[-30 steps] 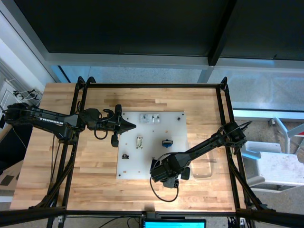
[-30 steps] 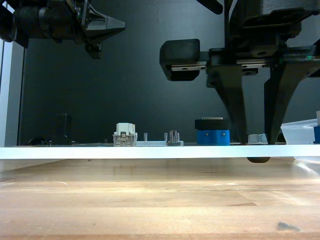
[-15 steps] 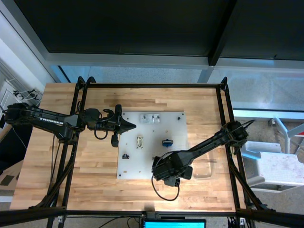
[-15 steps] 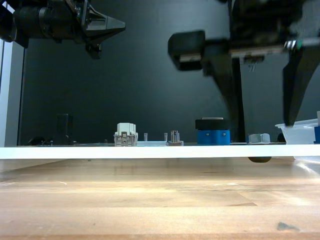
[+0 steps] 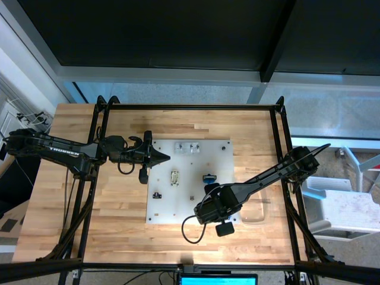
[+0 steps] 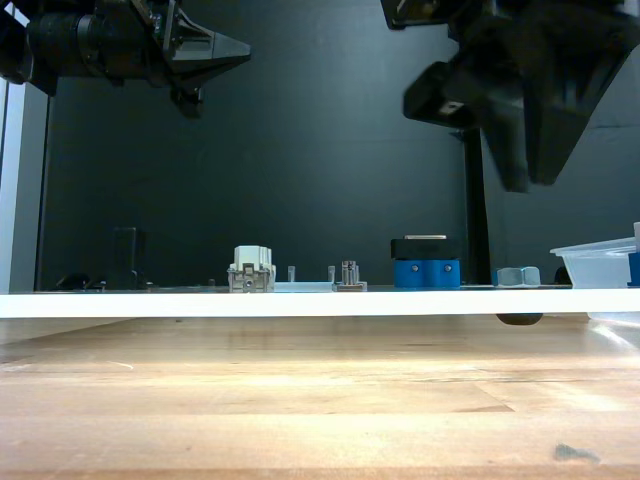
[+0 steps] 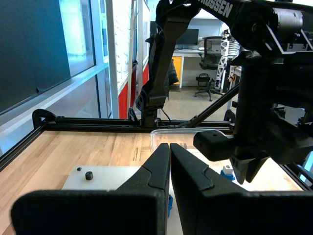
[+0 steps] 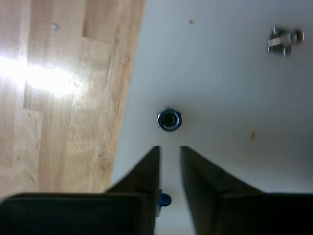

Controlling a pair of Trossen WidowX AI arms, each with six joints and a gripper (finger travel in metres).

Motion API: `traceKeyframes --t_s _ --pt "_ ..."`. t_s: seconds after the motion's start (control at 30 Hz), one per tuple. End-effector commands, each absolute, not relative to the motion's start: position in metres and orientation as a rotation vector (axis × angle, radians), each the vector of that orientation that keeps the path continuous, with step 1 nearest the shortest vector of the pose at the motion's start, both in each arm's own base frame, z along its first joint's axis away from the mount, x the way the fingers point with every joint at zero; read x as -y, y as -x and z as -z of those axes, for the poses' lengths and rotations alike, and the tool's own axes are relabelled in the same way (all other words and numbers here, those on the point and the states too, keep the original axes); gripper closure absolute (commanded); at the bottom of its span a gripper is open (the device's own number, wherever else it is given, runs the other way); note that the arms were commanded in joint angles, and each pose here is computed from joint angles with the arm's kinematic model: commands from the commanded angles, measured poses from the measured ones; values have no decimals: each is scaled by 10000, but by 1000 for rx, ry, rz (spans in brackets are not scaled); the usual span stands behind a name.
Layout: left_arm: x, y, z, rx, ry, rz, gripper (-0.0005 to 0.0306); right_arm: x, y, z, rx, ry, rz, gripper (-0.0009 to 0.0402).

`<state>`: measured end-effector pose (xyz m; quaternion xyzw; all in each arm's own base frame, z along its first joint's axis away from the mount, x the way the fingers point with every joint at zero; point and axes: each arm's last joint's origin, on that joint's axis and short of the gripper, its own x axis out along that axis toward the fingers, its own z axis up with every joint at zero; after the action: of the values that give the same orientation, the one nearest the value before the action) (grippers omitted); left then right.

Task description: Unfasten the M12 fastener and place in the container

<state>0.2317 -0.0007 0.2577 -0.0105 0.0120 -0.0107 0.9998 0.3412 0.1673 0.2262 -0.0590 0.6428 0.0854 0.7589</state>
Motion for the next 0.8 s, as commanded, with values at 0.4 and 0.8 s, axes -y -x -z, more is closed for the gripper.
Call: traceKeyframes --t_s 0.4,0.8 --pt "7 -2317 -2577 -24 21 21 300 -1789 -3376 -2036 -1378 -77 -124 394" --pt "7 -2317 -2577 -24 21 22 300 -1775 -3367 -1864 -1369 -113 -115 393"
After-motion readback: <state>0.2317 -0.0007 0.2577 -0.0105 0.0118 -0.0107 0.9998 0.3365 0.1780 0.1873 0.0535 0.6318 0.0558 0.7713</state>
